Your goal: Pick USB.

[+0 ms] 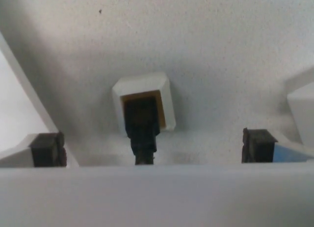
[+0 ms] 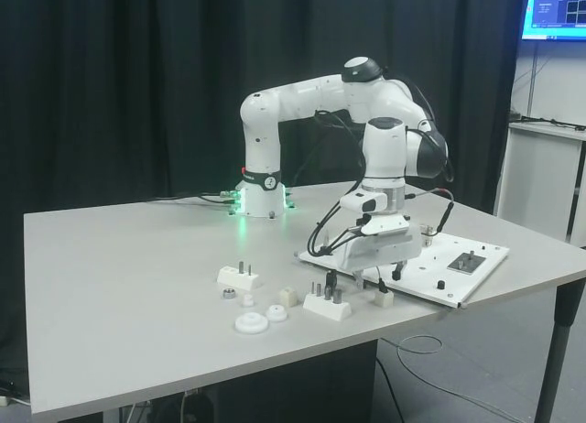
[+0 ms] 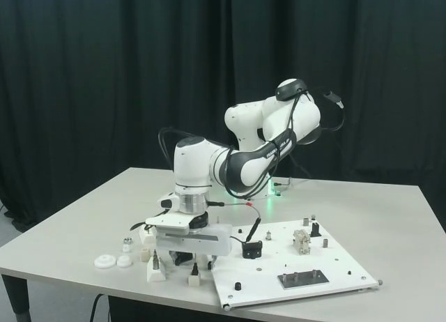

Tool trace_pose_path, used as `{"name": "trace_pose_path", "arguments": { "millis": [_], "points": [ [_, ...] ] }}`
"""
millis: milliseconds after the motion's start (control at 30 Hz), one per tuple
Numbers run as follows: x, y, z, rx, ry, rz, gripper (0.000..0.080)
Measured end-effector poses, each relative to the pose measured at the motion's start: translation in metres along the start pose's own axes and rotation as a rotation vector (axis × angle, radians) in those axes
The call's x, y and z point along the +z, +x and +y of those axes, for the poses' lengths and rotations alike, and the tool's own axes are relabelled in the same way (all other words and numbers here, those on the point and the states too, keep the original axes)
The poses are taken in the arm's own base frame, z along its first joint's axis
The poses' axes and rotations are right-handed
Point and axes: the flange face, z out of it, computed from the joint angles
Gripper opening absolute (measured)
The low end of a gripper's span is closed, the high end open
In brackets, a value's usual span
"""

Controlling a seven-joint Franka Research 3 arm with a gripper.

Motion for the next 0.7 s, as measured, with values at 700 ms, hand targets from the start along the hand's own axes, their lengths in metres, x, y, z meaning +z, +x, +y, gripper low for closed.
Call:
{"name": "trace_pose_path", "arguments": {
  "millis": [700],
  "points": [
    [0.0055,-0.0004,-0.0006,-0.007,0.002,0.011,0.0678]
  ]
}}
